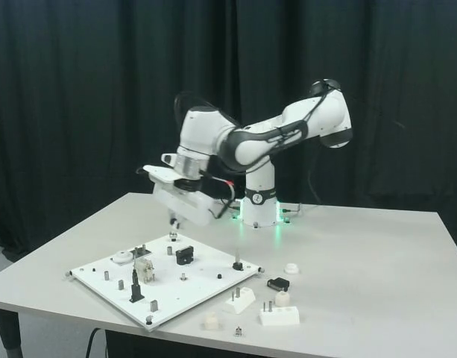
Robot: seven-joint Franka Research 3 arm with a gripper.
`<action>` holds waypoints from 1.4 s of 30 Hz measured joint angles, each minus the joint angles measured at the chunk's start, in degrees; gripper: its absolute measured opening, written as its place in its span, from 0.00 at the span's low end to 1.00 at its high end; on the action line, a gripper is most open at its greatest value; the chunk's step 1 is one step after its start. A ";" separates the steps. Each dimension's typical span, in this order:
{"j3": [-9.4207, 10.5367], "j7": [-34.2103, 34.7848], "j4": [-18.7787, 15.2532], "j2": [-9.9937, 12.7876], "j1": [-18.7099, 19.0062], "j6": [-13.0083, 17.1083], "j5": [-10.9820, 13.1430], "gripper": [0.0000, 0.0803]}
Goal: Insert small gear.
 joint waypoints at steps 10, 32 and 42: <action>-0.34 -8.89 -1.57 0.34 -7.52 -0.13 1.91 0.24; 1.47 -25.31 -3.52 4.05 -21.70 -8.62 11.48 0.24; 4.72 -25.70 -3.22 4.47 -24.54 -9.09 15.34 0.24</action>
